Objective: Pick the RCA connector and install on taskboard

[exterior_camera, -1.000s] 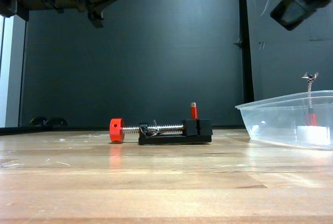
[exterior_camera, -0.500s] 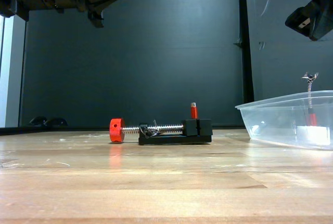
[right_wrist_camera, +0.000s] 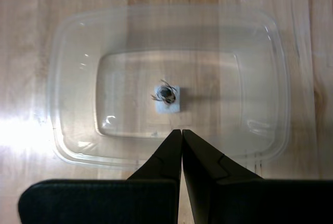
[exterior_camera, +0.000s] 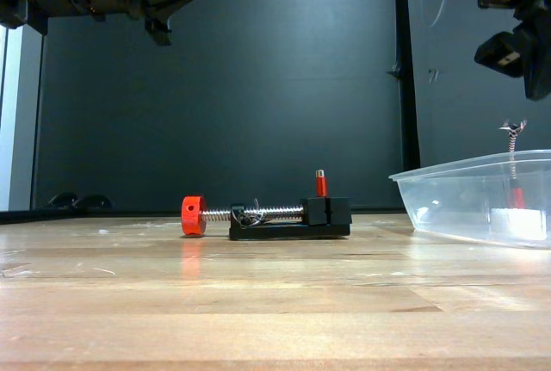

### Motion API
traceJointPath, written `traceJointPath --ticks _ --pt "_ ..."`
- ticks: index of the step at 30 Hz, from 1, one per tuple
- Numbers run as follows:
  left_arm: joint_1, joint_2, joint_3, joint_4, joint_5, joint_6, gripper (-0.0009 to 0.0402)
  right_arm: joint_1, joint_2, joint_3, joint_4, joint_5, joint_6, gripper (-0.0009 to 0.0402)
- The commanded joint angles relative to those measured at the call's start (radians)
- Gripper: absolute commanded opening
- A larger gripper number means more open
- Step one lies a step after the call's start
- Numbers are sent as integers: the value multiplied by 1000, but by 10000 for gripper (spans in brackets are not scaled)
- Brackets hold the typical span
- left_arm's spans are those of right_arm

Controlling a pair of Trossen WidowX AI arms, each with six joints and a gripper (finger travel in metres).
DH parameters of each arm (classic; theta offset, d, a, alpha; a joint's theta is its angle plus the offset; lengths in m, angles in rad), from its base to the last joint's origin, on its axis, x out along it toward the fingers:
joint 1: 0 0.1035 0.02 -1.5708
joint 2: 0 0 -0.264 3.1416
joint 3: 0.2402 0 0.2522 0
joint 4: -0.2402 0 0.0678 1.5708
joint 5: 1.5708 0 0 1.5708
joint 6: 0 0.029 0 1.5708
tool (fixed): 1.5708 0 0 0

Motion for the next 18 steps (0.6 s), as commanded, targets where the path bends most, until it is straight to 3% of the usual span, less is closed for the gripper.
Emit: traceJointPath --ticks 1,6,13,18 --pt "0 0 0 0 0 0 0 11 2 -37 34 2 15 8" --pt "0 0 0 0 0 0 0 25 2 -85 104 5 45 45" --pt "0 0 0 0 0 0 0 28 19 -127 181 47 69 115" --pt "0 0 0 0 0 0 0 29 42 -153 239 50 69 136"
